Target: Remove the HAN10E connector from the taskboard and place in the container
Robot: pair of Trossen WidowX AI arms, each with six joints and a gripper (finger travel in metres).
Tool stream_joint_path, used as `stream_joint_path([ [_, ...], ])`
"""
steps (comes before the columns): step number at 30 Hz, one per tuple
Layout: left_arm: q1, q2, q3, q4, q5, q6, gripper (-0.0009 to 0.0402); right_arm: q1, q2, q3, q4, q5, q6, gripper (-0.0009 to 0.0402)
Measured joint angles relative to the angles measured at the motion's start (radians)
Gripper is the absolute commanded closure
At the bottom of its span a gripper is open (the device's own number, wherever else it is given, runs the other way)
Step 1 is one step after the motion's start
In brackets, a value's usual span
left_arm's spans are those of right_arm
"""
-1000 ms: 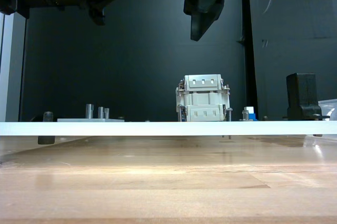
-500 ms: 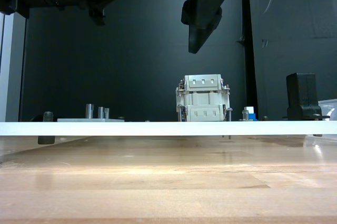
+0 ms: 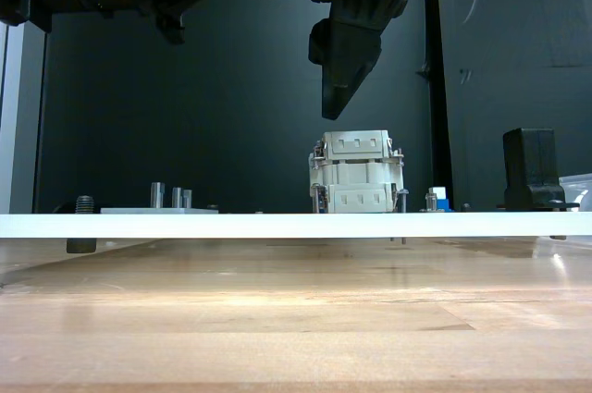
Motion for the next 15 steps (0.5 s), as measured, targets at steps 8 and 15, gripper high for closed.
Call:
stream_joint_path([
  [8,0.0,0.0,0.0,0.0,0.0,0.0,0.0393,-0.002,0.002,-0.001,0.003,0.0,0.0,0.017],
  [15,0.0,0.0,0.0,0.0,0.0,0.0,0.0393,-0.002,0.002,-0.032,0.039,0.0,0.001,0.0204],
])
